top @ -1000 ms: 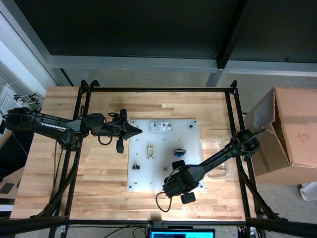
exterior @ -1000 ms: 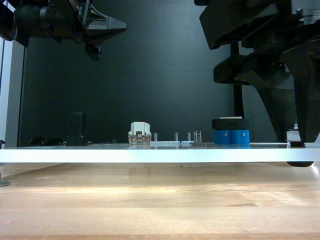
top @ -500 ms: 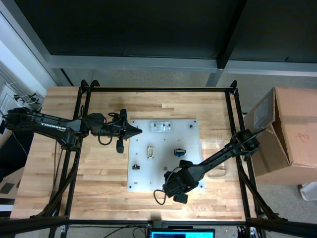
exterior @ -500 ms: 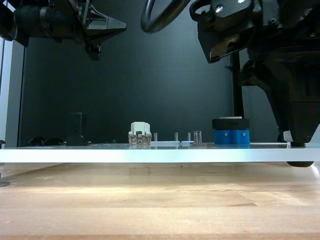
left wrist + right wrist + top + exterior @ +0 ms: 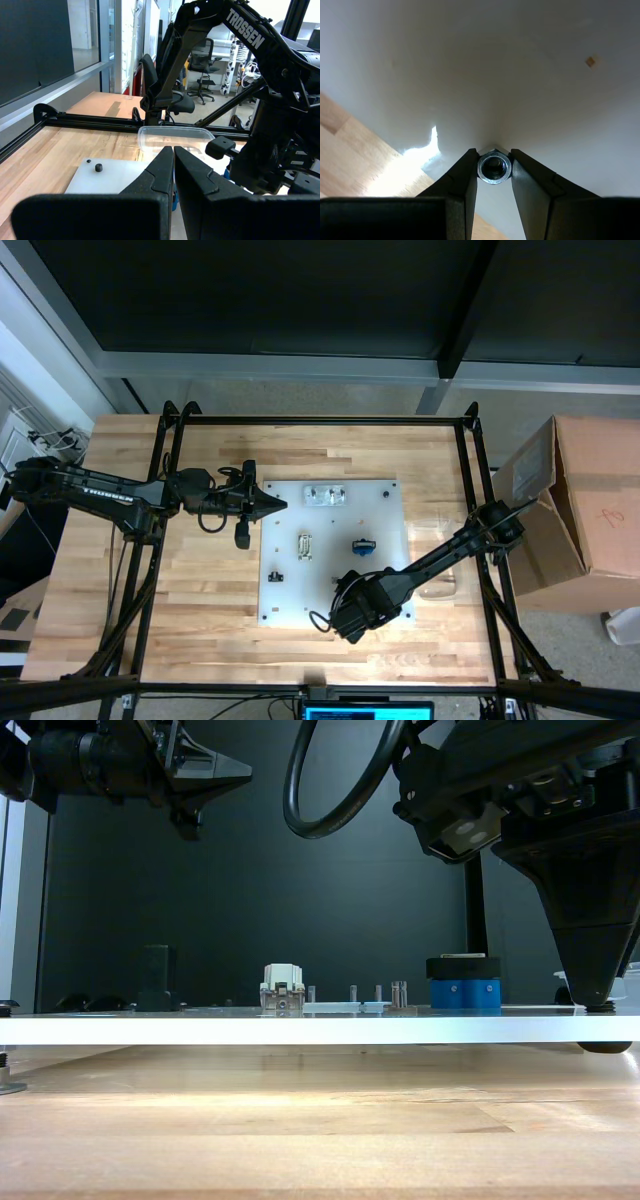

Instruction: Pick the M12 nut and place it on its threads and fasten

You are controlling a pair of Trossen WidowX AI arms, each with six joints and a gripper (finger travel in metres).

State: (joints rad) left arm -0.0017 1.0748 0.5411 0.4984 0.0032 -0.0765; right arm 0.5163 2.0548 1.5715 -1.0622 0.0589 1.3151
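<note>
M12 nut [image 5: 494,167]: bright glossy silver metal | right gripper [image 5: 493,153]: matt black plastic fingers clamped on the nut, low over the board | left gripper [image 5: 173,150]: same matt black, high by the board's left edge | board [image 5: 290,605]: smooth white, faint sheen | table [image 5: 200,590]: pale varnished wood | tray [image 5: 172,136]: clear plastic | box [image 5: 580,510]: brown cardboard

Even overhead light is falling on the wooden table [image 5: 200,580], casting soft shadows. At table height, the left gripper [image 5: 240,767], hanging above the white board's [image 5: 300,1025] far left edge, and the right gripper [image 5: 598,1004], down at its near right edge, are reading as black silhouettes. Glare is washing out the board's edge beside the M12 nut [image 5: 494,167] clamped between softly blurred fingers [image 5: 465,185].
</note>
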